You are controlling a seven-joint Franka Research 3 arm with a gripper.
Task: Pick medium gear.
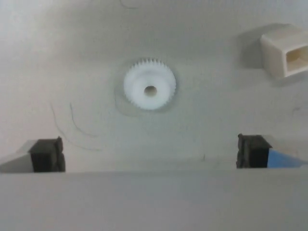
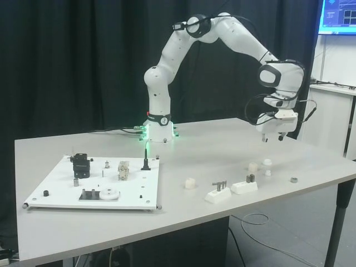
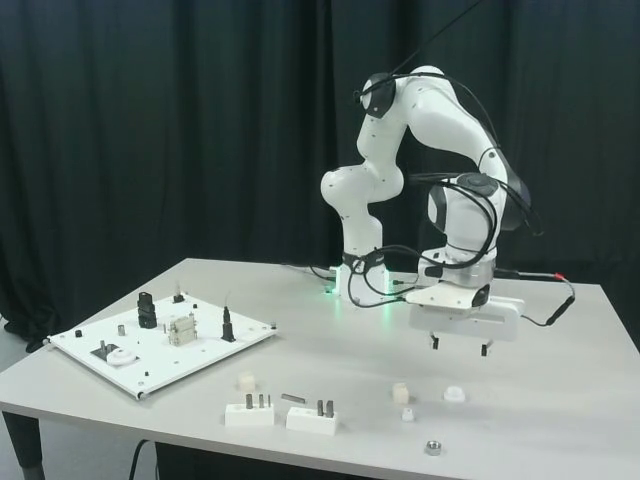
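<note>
The gripper point(image 1: 150, 153) is found wide open, its two black fingertips point(image 1: 47, 155) set well apart, and nothing is held between them. In both room views the gripper point(image 3: 460, 345) is seen hanging above the grey table point(image 2: 211, 150), clear of its surface.

The medium gear point(image 1: 149, 89), white and toothed with a central bore, is seen in the wrist view lying flat on the table, bore axis upright. It lies about midway across the gap between the fingertips but forward of the line joining them, so it is judged that the fingers are not yet centred over it. Being round, the gear presents no long axis, and no particular jaw orientation is judged necessary.

In the second room view the gear point(image 3: 454, 394) is found on the table just below the gripper, near the table's front edge. A white hollow block point(image 1: 287, 49) lies near the gear, apart from it. A white board point(image 2: 94, 181) carrying parts lies well apart.
</note>
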